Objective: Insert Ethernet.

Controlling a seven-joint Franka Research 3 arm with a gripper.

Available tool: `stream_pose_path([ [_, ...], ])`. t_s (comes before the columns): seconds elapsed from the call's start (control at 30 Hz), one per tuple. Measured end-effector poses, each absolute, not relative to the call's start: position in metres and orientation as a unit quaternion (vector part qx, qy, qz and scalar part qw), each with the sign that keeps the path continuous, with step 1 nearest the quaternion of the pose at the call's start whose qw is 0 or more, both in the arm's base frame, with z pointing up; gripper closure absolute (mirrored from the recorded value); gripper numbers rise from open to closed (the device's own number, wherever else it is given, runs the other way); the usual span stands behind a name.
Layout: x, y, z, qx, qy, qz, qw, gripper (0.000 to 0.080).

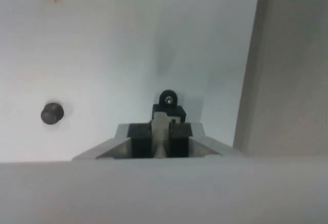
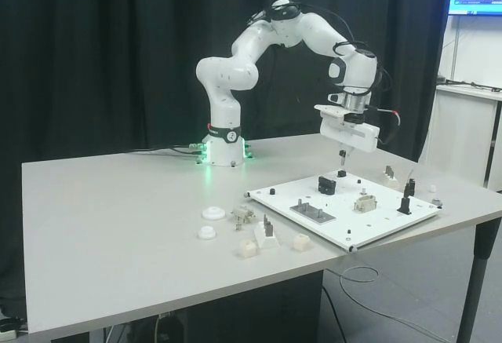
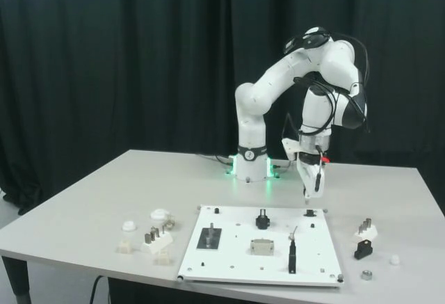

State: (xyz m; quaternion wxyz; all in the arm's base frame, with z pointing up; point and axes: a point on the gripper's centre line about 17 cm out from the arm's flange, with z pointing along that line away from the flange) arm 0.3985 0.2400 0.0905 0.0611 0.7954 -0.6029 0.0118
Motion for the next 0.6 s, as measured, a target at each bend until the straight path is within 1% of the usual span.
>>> stream_pose_path([
  [0.6, 0.397, 0.242, 0.077, 0.795, -0.603, 0.012, 0.061, 0.0738],
])
